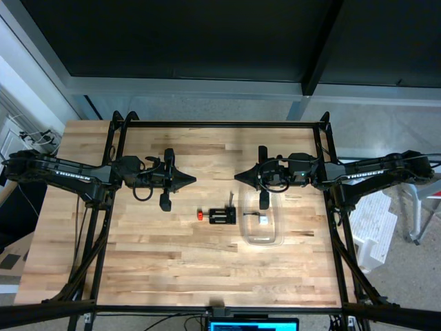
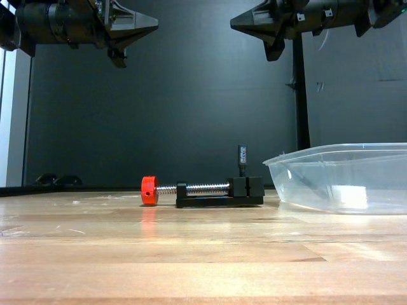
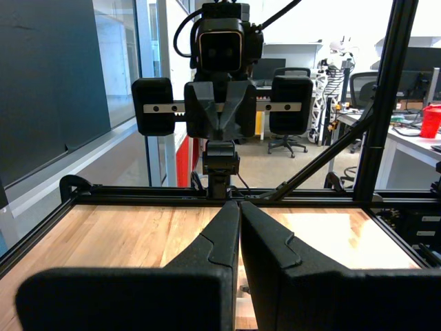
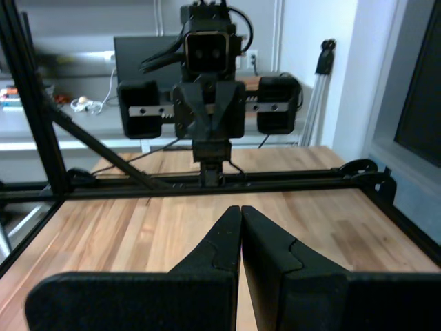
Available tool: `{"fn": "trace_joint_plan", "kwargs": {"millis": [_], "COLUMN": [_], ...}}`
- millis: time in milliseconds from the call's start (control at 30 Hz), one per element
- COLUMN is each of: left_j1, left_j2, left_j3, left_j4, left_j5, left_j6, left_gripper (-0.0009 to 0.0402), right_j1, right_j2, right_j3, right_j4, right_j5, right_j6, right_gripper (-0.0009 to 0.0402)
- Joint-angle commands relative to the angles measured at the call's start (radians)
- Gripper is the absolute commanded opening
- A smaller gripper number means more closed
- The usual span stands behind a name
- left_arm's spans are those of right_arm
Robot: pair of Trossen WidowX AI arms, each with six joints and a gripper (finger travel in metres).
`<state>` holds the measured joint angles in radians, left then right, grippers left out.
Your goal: Remove the USB-C connector from taskboard and place in the container
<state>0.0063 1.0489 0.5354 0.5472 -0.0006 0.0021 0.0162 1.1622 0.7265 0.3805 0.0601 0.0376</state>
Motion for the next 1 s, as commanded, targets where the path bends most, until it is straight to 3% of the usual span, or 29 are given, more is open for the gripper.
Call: {"fn": "trace_joint_plan", "kwargs": {"millis": [33,300,367,1000], "left_j1": [0.0,0.0,0.0,0.0], "left_j2": [0.0,0.0,0.0,0.0], "left_j3": [0.0,0.0,0.0,0.0], "left_j4": [0.0,0.0,0.0,0.0], "left_j5": [0.0,0.0,0.0,0.0], "left_j6": [0.0,0.0,0.0,0.0], "left_gripper": [0.0,0.0,0.0,0.0], "right_j1": [-0.002,-0.012,-0.014,-0.014], "right_j2": [0.0,-0.009,-0.011,-0.01], "right_j3": [-0.022,-0.058,-0.064,-0.11], "right_j4": [0.055,0.114,0.123,0.177], "right_j5": [0.0,-0.011,-0.034,-0.034], "right_j6": [-0.001,-0.001,-0.002,0.007], "right_gripper": [0.0,0.0,0.0,0.0]}}
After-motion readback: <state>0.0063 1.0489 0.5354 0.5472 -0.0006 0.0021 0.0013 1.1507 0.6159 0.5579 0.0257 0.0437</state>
